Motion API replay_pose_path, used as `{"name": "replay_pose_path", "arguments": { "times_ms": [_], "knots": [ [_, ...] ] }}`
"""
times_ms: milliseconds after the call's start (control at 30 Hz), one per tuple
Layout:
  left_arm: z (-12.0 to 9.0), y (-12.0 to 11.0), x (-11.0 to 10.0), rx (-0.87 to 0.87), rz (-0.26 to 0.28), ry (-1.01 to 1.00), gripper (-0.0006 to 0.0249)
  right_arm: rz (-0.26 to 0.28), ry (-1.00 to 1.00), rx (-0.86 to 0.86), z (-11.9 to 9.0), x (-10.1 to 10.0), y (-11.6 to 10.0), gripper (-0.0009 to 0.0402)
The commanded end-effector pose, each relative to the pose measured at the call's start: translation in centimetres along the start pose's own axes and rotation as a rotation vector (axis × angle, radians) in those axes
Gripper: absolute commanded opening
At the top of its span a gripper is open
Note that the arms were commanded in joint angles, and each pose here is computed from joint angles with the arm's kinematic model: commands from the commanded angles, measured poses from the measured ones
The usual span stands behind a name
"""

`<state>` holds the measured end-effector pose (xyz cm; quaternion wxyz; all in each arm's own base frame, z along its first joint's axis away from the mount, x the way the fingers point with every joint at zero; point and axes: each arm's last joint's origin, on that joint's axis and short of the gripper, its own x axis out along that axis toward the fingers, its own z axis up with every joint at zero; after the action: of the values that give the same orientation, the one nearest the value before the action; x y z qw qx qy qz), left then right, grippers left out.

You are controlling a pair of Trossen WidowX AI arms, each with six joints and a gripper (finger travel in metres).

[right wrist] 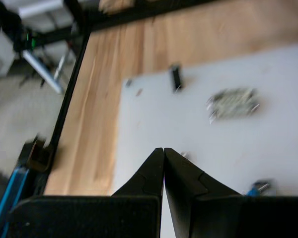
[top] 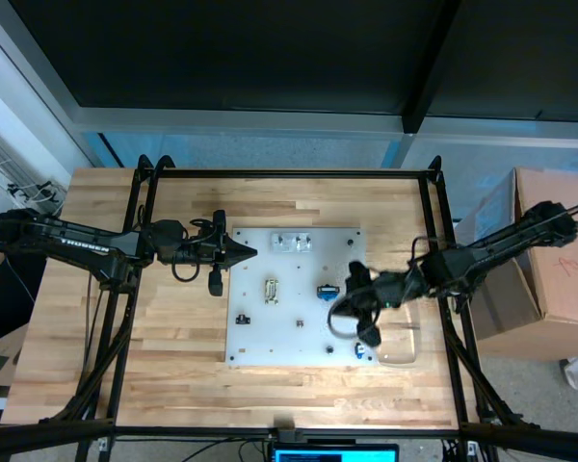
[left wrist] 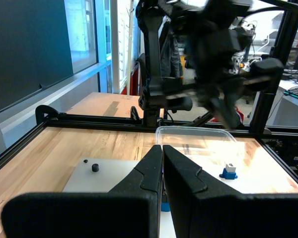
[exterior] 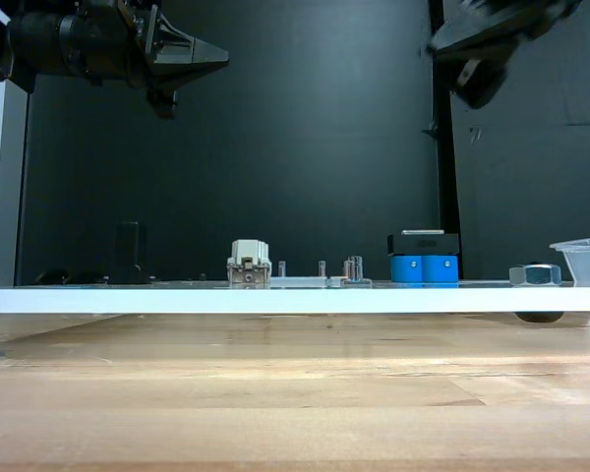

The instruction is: Unfasten the M12 nut and place it in the container

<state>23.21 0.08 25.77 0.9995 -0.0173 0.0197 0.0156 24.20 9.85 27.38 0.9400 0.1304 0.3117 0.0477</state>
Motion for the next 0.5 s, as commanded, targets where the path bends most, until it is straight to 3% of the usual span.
{"name": "replay_pose_path", "arguments": {
  "times_ms": [33,367,500],
  "knots": [
    [0.0,0.0,0.0,0.0,0.0,0.0,0.0,-0.021,0.118,0.036,0.1,1.0,2.0,0.0],
    [0.0,0.0,0.0,0.0,0.0,0.0,0.0,-0.135,0.494,0.079,1.7,4.9,6.0,0.0],
    [0.0,0.0,0.0,0.0,0.0,0.0,0.0,-0.232,0.604,0.1,2.3,6.5,6.7,0.0]
  ]
}}
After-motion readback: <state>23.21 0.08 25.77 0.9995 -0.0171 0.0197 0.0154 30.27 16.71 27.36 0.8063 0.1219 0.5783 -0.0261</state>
